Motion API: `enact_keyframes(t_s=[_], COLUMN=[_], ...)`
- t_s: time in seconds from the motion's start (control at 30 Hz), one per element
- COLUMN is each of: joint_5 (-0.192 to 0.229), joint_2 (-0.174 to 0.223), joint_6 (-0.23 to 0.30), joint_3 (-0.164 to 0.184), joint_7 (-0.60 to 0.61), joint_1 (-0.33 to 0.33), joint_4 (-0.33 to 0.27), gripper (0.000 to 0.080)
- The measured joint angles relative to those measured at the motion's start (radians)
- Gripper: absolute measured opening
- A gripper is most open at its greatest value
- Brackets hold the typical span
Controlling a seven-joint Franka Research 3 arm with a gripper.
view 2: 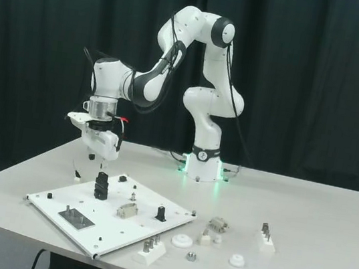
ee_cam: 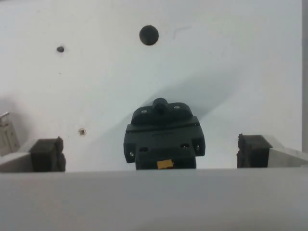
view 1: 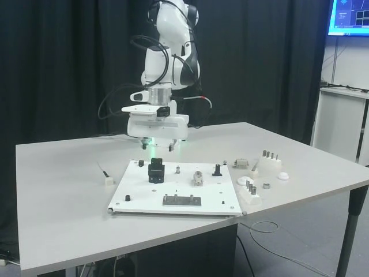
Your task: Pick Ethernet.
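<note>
Several small parts flank the Ethernet socket (view 1: 156,172) (black) on the board (view 1: 176,203).

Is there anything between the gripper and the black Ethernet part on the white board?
Nothing: the gripper hangs open above the Ethernet part, only air between, as both room views show.

My board (ee_cam: 96,86) looks smooth, matt white; the Ethernet block (ee_cam: 163,139) on it seems matt black plastic. My pincer's pads (ee_cam: 47,155) look black and rubbery.
</note>
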Motion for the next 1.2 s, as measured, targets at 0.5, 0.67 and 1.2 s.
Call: enact_keyframes(t_s=[0.5, 0.67, 1.2], joint_5=[-0.007, -0.014, -0.058], joint_2=[-0.013, -0.021, -0.031], joint_6=[-0.040, -0.057, -0.096], joint_3=[0.000, 0.000, 0.000], joint_7=[0.010, 0.016, 0.051], joint_1=[0.006, 0.010, 0.023], joint_4=[0.032, 0.041, 0.074], gripper=[0.0800, 0.0800, 0.0800])
